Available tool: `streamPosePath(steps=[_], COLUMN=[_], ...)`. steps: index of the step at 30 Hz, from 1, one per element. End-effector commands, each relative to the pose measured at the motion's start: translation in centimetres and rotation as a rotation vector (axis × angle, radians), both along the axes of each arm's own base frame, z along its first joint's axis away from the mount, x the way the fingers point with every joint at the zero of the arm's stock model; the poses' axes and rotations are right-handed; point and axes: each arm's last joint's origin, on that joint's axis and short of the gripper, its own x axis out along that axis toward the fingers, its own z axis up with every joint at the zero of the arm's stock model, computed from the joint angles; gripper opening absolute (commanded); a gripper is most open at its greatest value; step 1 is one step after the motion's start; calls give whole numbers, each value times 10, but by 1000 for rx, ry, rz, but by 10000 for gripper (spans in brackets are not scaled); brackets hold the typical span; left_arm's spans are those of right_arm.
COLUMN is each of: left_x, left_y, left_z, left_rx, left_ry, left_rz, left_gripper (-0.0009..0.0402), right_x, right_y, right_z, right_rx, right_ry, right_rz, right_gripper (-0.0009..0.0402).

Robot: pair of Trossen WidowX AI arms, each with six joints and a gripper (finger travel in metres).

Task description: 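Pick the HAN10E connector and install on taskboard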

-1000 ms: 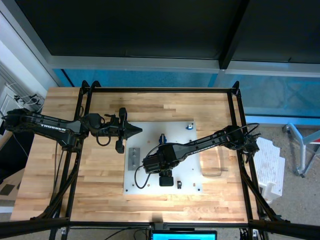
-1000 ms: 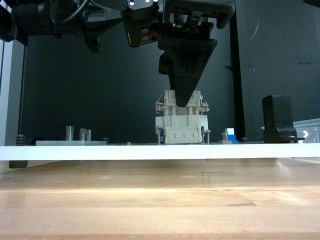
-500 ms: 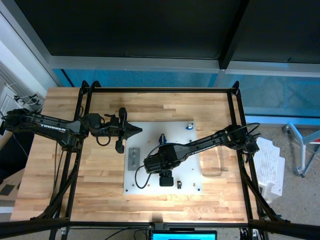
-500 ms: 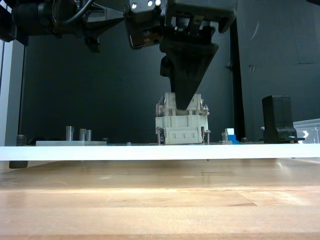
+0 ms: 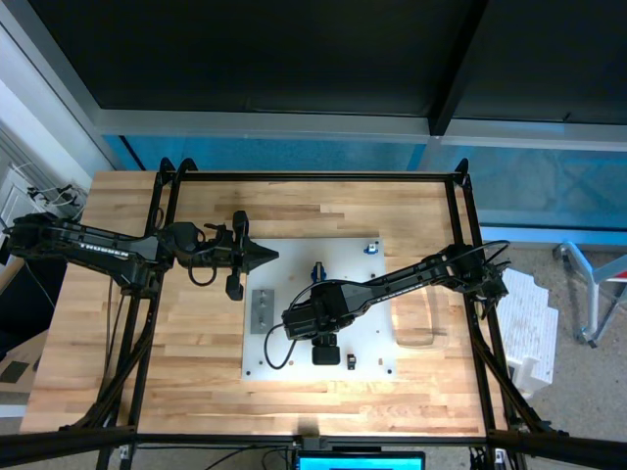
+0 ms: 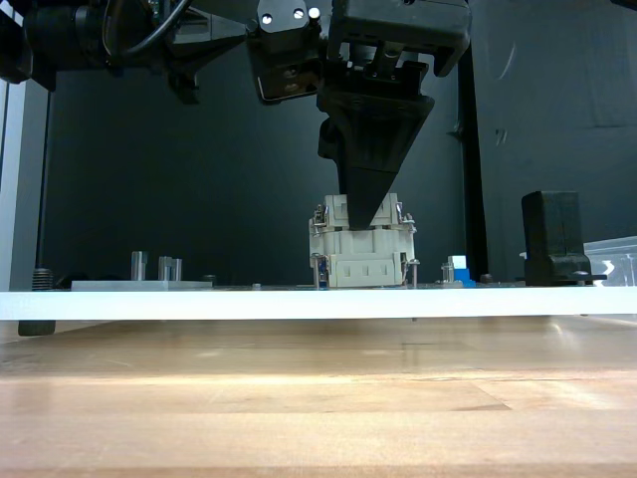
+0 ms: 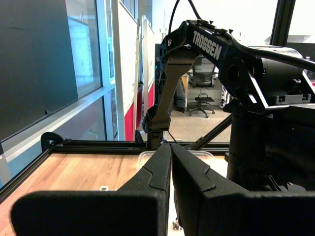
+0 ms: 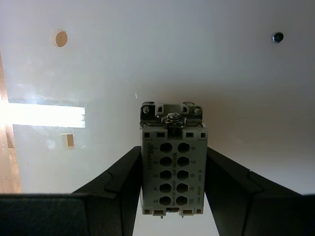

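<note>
Across the wooden tabletop and the white taskboard lying on it, we find nothing shifted from the earlier pictures. The left end effector hangs parked over the taskboard's far left edge as before, its two fingers pressed together on nothing.

The change is all at the right end effector, which now stands a little lower over the middle of the taskboard than a second ago. It is clamped on the HAN10E connector, one black finger on each long side, contact holes facing the wrist camera.

In the low view the connector has sunk with it. Earlier it rode higher and slightly tilted above the beige base housing fixed to the taskboard; now it sits level and close down on that housing, with hardly any gap that we can make out.

We judge the insertion nearly or fully seated, though we cannot tell whether it has latched, so what remains is likely a last press and a release
</note>
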Motion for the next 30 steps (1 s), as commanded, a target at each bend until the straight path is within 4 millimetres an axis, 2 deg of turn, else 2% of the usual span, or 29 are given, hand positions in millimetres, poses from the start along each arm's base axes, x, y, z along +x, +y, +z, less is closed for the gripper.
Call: streamPosePath(steps=[1, 14, 24, 30], left_x=[0, 0, 0, 0], left_y=[0, 0, 0, 0], left_z=[0, 0, 0, 0], left_rx=[0, 0, 0, 0], left_ry=[0, 0, 0, 0], left_rz=[0, 0, 0, 0], left_gripper=[1, 1, 1, 1], right_x=[0, 0, -1, -1], right_y=[0, 1, 2, 3], right_z=[-3, -1, 5, 5], right_rx=[-2, 1, 7, 9], right_ry=[9, 2, -19, -22], right_rz=[-1, -1, 1, 3], right_gripper=[57, 68, 160, 234])
